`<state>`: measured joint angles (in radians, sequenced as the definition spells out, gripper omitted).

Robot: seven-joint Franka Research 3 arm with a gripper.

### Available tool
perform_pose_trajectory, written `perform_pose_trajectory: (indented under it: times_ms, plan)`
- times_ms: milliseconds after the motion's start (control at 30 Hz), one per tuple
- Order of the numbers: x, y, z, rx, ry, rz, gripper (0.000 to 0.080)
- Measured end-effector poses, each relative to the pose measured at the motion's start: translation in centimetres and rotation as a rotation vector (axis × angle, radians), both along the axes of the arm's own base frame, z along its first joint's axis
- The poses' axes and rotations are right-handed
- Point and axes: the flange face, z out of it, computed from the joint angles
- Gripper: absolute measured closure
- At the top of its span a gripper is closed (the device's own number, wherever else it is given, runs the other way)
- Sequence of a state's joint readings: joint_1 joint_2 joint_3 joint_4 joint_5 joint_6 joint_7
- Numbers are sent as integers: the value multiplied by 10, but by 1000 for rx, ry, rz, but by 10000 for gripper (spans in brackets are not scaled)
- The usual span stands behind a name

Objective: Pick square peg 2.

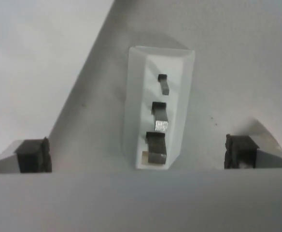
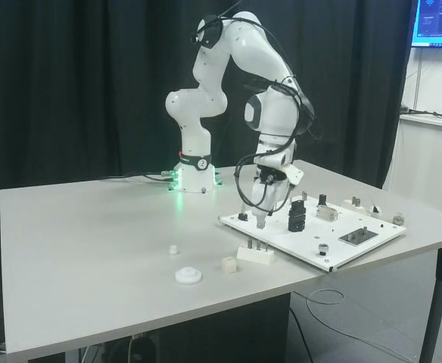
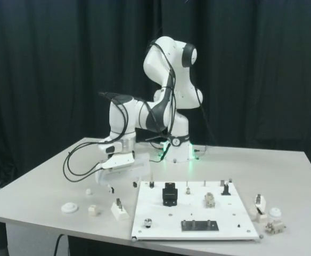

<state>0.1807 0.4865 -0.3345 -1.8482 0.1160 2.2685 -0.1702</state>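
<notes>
Three pegs upright in white holder; wide-spread pincer above.

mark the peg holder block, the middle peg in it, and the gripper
peg holder block (image 1: 135, 108), wrist view, on its white side wall.
middle peg (image 1: 159, 116), wrist view, on the peg's shaft.
gripper (image 1: 136, 154), wrist view, midway between the two black fingertips.

You can't make out the three pegs as separate shapes in either room view — too small. In the wrist view the white peg holder loses its near end behind the camera housing.
</notes>
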Motion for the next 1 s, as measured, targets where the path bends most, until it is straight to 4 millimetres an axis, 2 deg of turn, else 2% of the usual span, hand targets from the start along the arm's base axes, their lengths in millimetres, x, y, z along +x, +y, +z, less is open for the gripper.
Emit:
perform_pose_trajectory:
  times_ms: [1000]
  plan:
    - [1,-8,-56,-12,7,62,3]
